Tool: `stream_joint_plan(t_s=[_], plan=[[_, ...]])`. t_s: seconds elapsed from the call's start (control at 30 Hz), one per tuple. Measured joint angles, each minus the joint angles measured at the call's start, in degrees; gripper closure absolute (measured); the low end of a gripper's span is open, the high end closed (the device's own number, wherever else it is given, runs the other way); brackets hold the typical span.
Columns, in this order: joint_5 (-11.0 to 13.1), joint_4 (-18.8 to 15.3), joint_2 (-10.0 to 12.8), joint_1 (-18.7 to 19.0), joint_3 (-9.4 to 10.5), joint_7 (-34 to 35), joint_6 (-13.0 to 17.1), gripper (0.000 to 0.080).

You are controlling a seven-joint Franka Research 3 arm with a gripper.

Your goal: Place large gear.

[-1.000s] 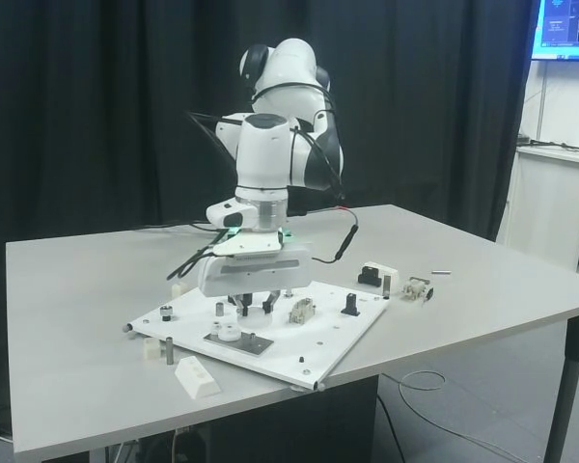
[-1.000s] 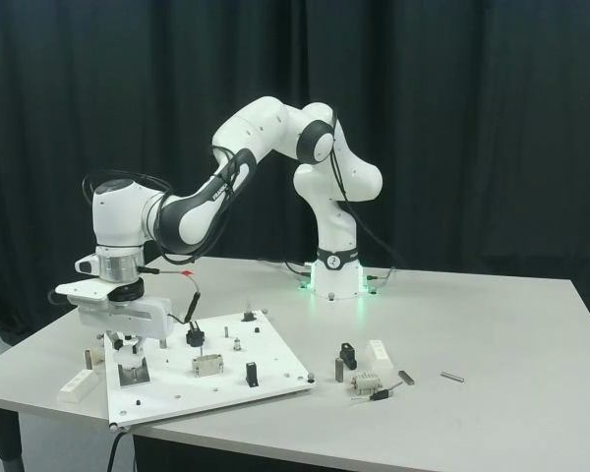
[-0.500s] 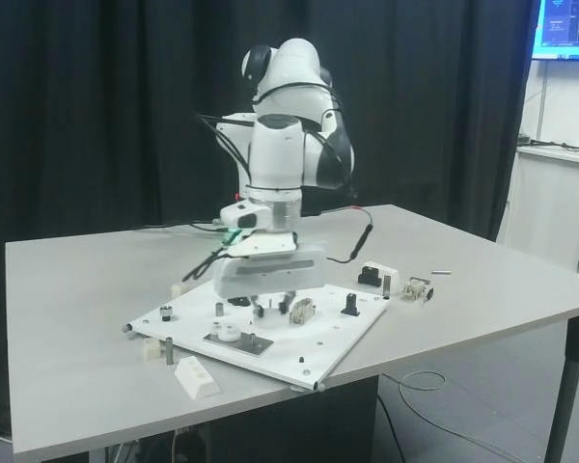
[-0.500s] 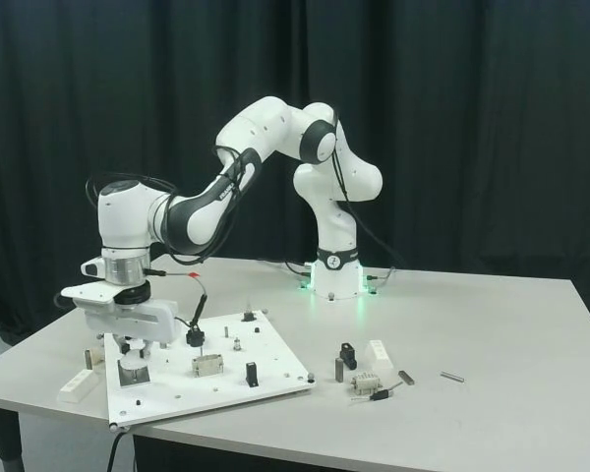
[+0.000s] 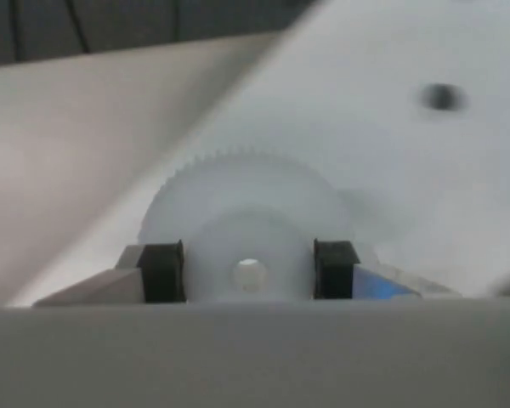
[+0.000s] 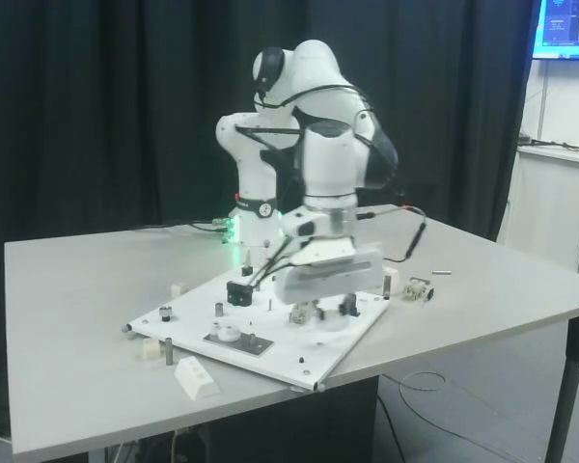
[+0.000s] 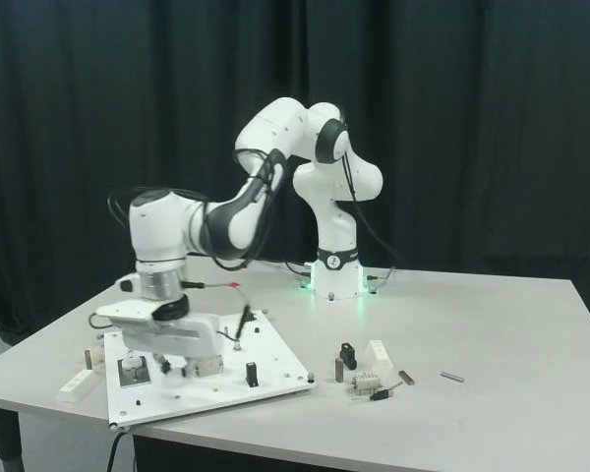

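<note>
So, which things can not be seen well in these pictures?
- Large gear: in the wrist view its lower part is cut off by the hand's body; in both room views the hand hides it.
- The spot on the white board below the gear: hidden by the gear in the wrist view.
- Small parts right of the board: too small to name in the second room view.

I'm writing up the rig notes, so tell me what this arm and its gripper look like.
The arm is white with rounded links, black at its joints, and a green light glows at its base. Black cables run along it. The gripper has a wide white body and two black fingertip pads.
</note>
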Motion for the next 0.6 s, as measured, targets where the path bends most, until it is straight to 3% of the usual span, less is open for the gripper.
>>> stream_joint_plan(t_s=[0.6], plan=[[0.00,-0.12,0.49,11.22,0.57,12.74,-0.01,0.0476]])
